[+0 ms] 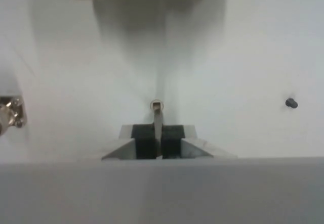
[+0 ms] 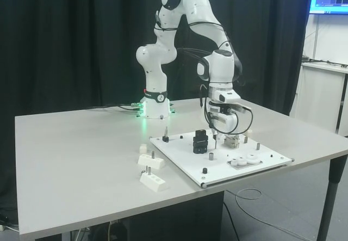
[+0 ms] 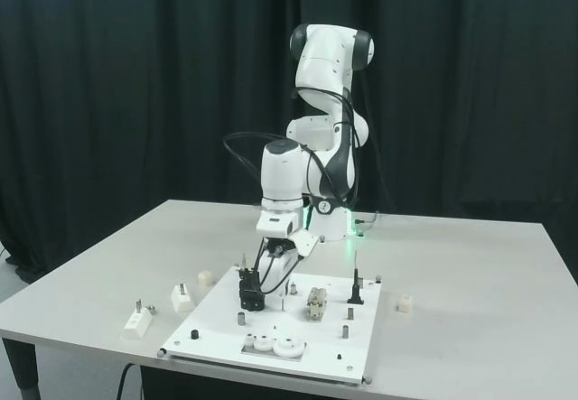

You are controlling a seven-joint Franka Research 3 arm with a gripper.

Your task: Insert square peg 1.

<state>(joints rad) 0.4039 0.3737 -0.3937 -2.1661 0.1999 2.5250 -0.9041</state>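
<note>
Black curtains back a grey table point(image 2: 76, 148) bearing a white board point(image 2: 179, 159). Over the board's middle, the gripper point(image 1: 158, 150) pinches a thin peg point(image 1: 157, 125) upright, its tip at the board. Whether the tip sits in a hole is hard to make out.

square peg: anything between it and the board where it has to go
Nothing visible does. In the wrist view the square peg hangs from the gripper above bare white board, with nothing under its tip. The hole itself cannot be made out. In the first room view the black block stands beside it.
</note>
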